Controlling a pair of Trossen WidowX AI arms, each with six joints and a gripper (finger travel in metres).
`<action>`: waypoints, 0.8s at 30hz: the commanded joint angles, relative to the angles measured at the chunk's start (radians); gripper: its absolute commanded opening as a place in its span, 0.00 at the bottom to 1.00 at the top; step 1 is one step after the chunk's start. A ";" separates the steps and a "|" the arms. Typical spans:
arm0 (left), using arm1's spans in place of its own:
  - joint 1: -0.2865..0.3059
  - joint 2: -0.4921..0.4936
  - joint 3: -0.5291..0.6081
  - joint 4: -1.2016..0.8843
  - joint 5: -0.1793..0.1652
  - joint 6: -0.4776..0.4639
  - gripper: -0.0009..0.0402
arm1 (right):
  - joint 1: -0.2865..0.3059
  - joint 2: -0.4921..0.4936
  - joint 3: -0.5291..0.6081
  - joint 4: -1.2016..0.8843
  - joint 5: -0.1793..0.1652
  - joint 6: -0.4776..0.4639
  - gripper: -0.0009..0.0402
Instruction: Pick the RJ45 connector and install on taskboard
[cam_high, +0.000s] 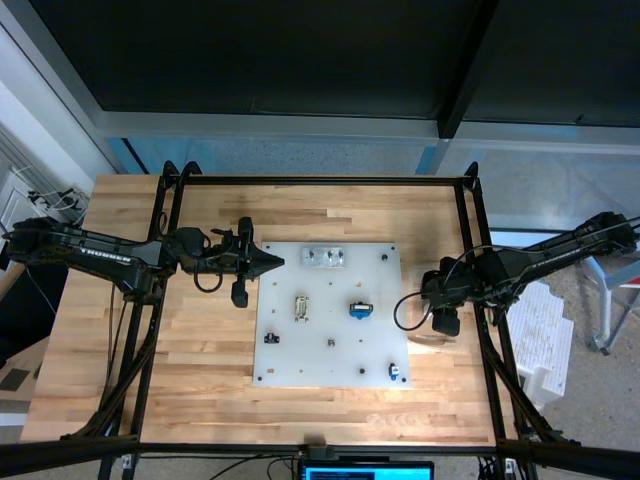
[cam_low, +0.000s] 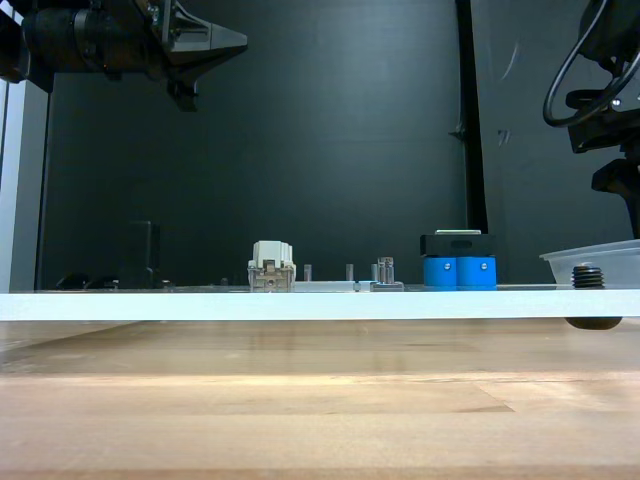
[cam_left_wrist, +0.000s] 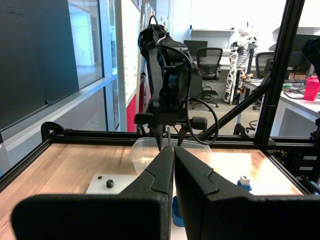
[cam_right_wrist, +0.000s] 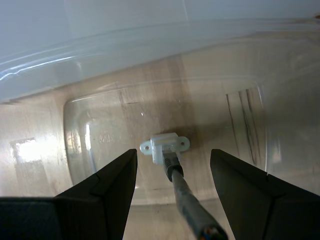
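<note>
Near the right edge of the wooden table (cam_high: 150, 350), inside a clear plastic tray (cam_right_wrist: 210, 115), lies the tiny white RJ45 connector (cam_right_wrist: 165, 146) with a grey cable (cam_right_wrist: 187, 205) on its back, and nothing holds it. The right gripper (cam_right_wrist: 173, 154) hangs over it with its black fingers spread wide, one on each side, so the grab and the trip to the big flat white taskboard (cam_high: 300, 350) are not yet done. The left gripper (cam_left_wrist: 173, 151) hangs high over the board's left edge, fingers pressed together.
</note>
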 joint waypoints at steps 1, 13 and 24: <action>0.000 0.000 0.000 0.000 0.000 0.000 0.02 | 0.001 0.000 -0.004 0.006 0.003 -0.002 0.52; 0.000 0.000 0.000 0.000 0.000 0.000 0.02 | 0.006 0.014 -0.014 0.010 -0.001 -0.003 0.46; 0.000 0.000 0.000 0.000 0.000 0.000 0.02 | 0.007 0.014 -0.014 0.010 0.000 -0.003 0.25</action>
